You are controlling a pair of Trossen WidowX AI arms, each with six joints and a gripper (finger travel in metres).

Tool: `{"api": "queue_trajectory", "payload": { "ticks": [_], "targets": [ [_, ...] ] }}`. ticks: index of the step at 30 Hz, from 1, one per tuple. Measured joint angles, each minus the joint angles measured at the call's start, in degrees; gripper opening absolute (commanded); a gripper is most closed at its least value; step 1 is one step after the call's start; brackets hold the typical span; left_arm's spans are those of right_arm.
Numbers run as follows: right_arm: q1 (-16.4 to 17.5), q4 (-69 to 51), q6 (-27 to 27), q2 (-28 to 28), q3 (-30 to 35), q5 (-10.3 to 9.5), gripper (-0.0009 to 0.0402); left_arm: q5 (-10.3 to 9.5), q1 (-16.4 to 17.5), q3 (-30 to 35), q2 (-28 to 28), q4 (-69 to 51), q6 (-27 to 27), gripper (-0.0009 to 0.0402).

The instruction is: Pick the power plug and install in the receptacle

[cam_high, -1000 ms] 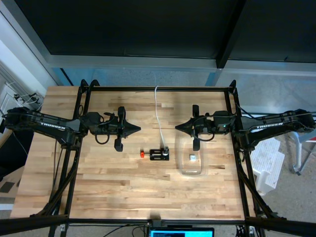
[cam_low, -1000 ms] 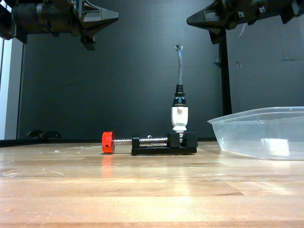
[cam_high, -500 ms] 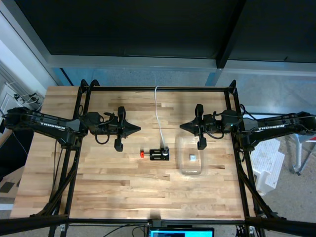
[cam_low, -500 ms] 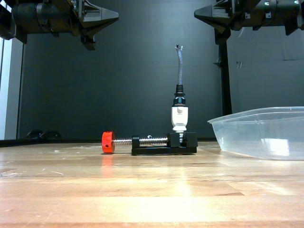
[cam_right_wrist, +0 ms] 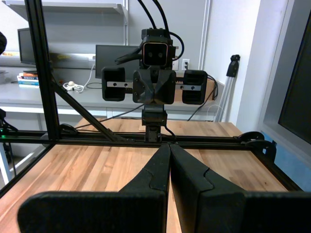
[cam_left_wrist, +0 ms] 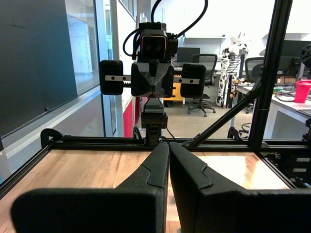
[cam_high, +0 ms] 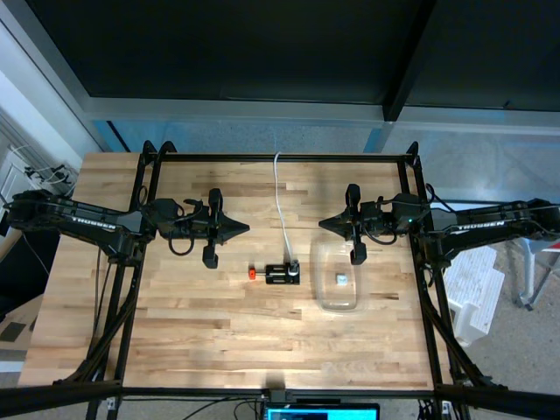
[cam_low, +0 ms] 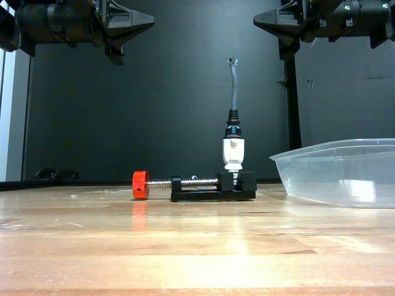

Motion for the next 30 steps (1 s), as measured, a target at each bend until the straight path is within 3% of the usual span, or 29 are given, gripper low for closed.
{"api": "queue_trajectory", "payload": {
  "ticks": [30],
  "targets": [
    [0.0,-0.8,-0.4,0.0,0.0,0.13,0.0,0.02,0.0,0.0,0.0,0.0,0.0,0.0]
  ]
}}
